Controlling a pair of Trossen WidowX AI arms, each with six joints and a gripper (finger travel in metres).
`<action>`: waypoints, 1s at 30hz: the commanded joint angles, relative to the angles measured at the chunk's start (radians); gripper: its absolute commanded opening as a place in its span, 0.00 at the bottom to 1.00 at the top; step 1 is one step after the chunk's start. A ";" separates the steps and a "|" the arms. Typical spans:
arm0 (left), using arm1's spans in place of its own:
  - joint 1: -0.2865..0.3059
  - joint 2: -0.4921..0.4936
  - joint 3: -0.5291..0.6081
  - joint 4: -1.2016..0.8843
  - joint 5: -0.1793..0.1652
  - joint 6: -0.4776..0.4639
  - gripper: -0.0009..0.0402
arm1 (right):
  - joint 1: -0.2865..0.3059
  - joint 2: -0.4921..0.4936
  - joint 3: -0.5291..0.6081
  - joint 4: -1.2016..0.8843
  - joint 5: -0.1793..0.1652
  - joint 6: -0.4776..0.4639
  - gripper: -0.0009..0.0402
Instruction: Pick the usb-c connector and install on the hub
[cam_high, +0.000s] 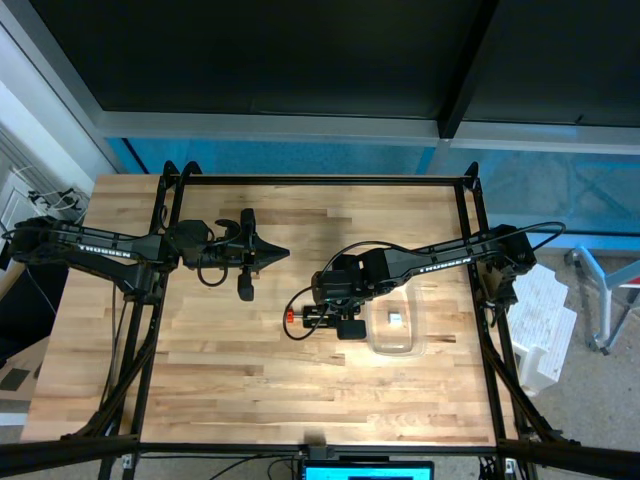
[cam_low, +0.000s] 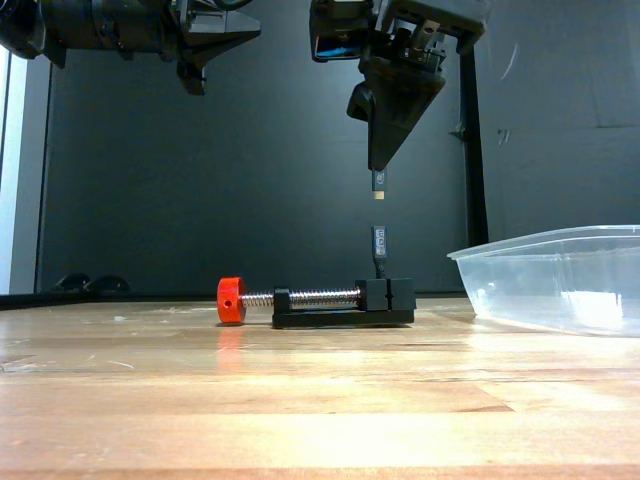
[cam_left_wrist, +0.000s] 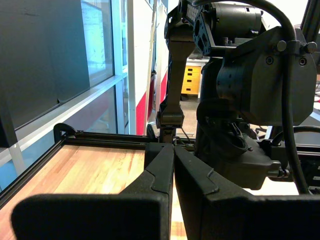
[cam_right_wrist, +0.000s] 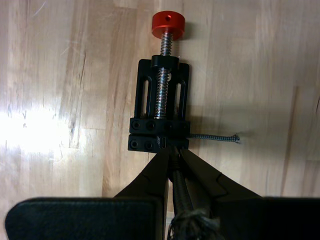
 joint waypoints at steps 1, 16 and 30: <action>0.000 0.000 0.000 0.000 0.000 0.000 0.02 | 0.000 0.000 0.000 -0.004 0.001 0.036 0.02; 0.000 0.000 0.000 0.000 0.000 0.000 0.02 | 0.001 0.008 0.000 -0.007 0.002 0.089 0.02; 0.000 0.000 0.000 0.000 0.000 0.000 0.02 | 0.003 0.026 0.000 0.009 0.002 0.083 0.02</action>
